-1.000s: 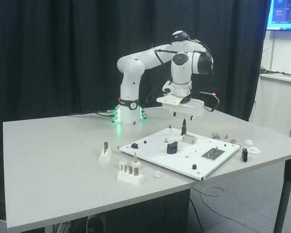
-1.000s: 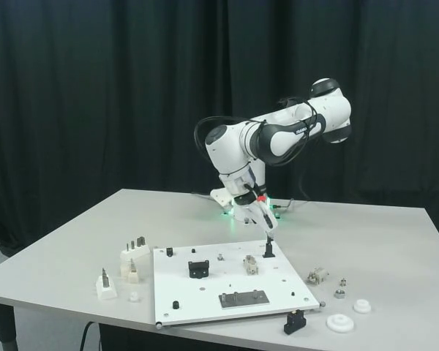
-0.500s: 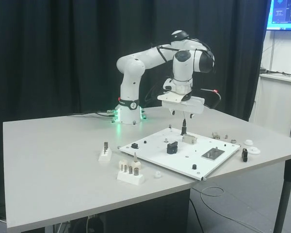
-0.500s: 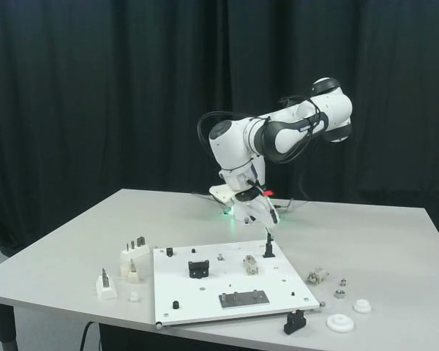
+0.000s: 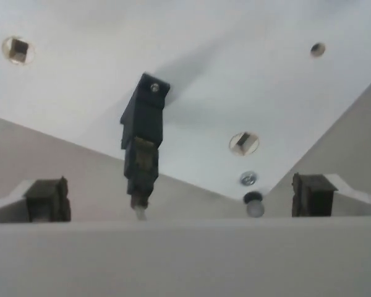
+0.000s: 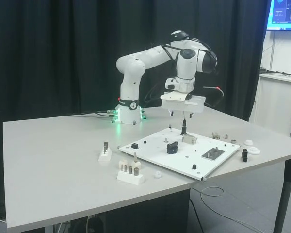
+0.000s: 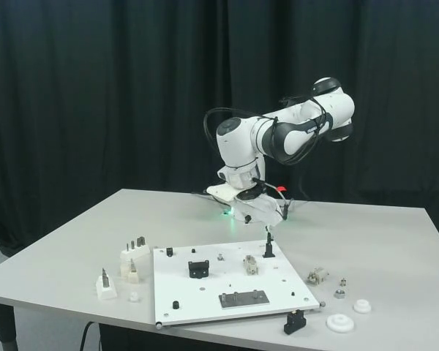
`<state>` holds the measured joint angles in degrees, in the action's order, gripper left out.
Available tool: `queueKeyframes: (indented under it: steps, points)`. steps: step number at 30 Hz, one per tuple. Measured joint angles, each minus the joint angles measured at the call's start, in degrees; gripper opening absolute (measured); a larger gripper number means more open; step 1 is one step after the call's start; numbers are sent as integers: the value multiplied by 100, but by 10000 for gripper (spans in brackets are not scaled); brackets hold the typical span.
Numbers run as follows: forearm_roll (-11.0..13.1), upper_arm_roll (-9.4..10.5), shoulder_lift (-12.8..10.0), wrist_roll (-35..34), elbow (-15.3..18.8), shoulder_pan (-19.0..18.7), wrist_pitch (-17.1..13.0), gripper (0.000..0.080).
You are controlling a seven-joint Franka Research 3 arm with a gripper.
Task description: Pick Ethernet.
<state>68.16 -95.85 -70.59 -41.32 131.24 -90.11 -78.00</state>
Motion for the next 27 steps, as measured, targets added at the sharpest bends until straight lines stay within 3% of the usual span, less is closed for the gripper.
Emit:
queueKeyframes:
  steps: [15,27]
  points:
    - [-607,-104,0,1011,28,1,-521,800]
    - [-1001,-207,1,2100,65,342,-1117,800]
